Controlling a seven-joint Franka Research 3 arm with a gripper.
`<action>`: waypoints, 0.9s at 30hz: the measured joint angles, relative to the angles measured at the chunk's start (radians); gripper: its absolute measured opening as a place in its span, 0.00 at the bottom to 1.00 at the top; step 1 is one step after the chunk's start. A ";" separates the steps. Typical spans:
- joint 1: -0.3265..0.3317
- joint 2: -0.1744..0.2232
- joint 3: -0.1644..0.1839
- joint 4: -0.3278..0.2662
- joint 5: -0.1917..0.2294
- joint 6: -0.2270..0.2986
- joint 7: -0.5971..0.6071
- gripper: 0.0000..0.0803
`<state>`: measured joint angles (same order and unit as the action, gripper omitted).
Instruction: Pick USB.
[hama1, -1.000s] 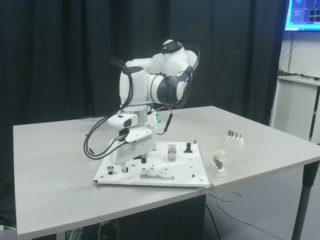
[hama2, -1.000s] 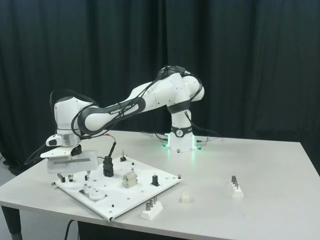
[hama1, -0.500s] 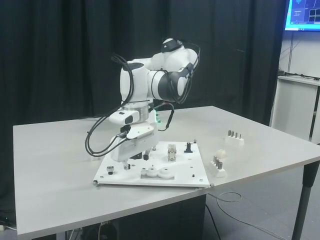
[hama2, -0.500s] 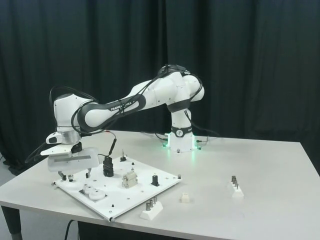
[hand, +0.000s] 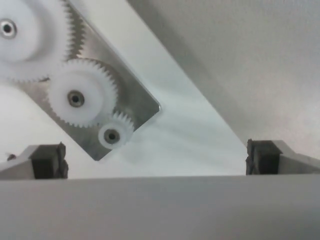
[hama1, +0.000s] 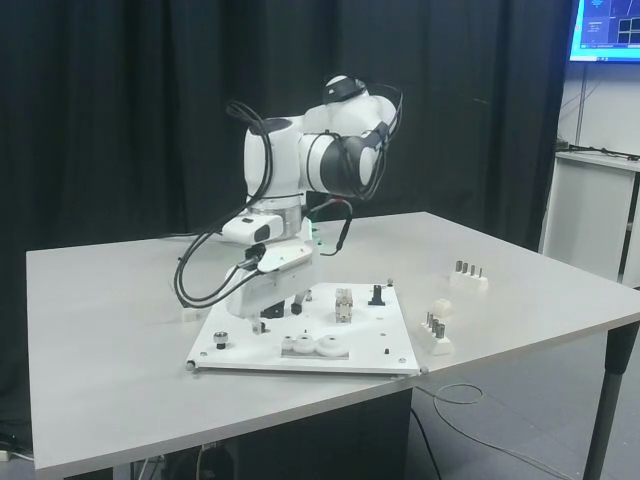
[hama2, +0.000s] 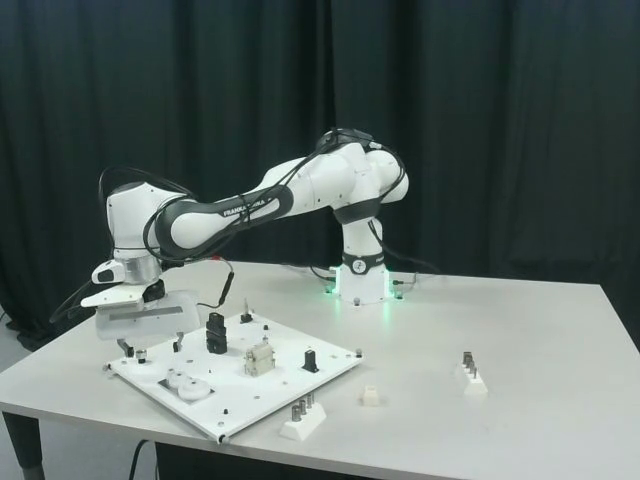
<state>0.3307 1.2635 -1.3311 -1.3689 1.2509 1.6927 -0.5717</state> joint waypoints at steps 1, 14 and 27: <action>0.001 0.000 -0.001 0.001 0.000 -0.001 0.001 1.00; 0.010 0.000 -0.025 0.014 0.000 -0.032 0.016 1.00; 0.023 0.000 -0.055 0.016 0.000 -0.060 0.040 1.00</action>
<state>0.3534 1.2635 -1.3862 -1.3531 1.2509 1.6328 -0.5315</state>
